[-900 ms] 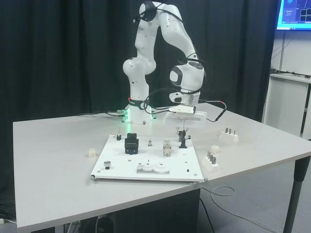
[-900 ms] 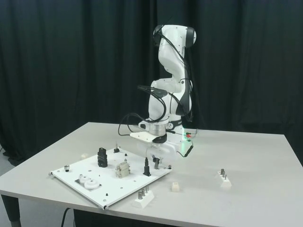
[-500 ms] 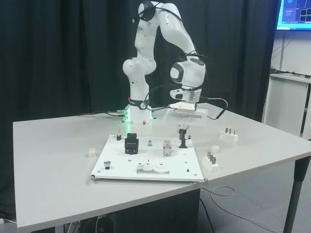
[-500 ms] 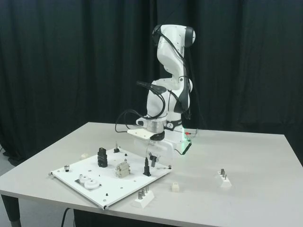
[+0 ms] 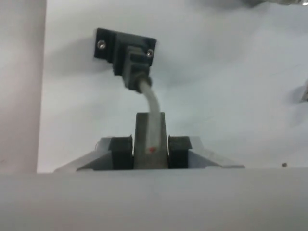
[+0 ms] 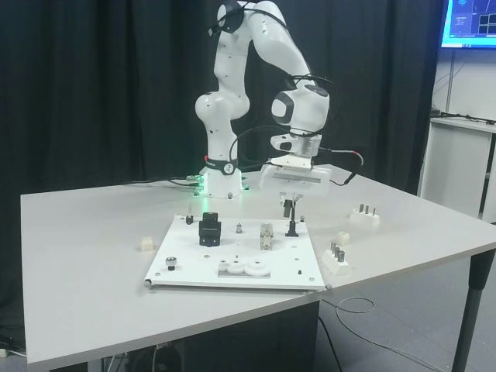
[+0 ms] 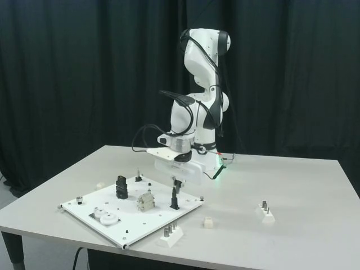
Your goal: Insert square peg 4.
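Note:
In the wrist view my gripper point(image 5: 150, 153) is shut on a grey square peg point(image 5: 149, 127), held upright between two black finger pads point(image 5: 120, 147). Beneath the peg lies the white board point(image 5: 231, 96), where a black socket block point(image 5: 126, 48) with a short grey stub stands. In the room views the gripper point(image 6: 288, 204) hangs a little above the board point(image 6: 232, 260), over a black upright fitting point(image 6: 292, 227) near the board's far right part. The second room view has the gripper point(image 7: 177, 181) just above that fitting point(image 7: 174, 200).
The board also carries a black block point(image 6: 209, 231), a grey metal fixture point(image 6: 266, 236) and white gears point(image 6: 243, 268). White peg stands point(image 6: 336, 260) point(image 6: 364, 215) and small white blocks point(image 6: 342, 238) point(image 6: 146, 242) sit on the grey table point(image 6: 85, 256) around the board.
The arm has lifted the gripper up from the board and shifted it slightly toward the board's middle. The peg stays held between the fingers.

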